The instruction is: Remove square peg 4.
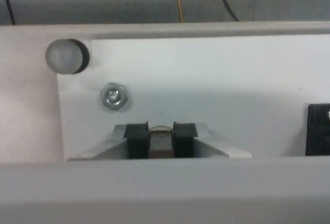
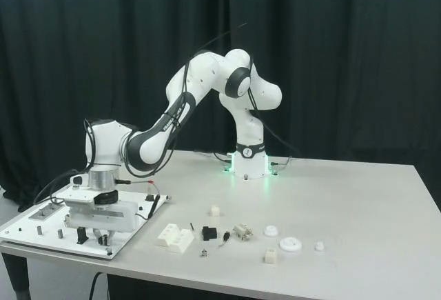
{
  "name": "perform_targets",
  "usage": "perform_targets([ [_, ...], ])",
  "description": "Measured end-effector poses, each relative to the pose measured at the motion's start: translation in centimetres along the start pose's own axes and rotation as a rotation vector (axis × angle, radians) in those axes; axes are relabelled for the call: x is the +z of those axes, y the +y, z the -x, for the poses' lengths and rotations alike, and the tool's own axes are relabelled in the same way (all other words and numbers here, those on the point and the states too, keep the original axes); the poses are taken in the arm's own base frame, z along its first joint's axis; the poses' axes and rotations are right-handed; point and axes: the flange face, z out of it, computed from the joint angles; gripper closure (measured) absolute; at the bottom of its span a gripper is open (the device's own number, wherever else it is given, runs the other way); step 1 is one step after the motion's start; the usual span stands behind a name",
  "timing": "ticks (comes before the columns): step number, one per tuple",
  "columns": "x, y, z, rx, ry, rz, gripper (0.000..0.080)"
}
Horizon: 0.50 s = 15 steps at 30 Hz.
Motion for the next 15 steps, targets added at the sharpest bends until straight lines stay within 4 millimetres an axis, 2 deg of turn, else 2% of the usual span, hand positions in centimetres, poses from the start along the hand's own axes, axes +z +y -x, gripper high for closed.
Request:
perform_targets([
  [8,-1.9,-0.1,-0.7,0.001,-0.028,-0.002,0.0704],
  [15,-4.6,-0.1,-1.4,-0.001,-0.054,-0.001,0.0705],
])
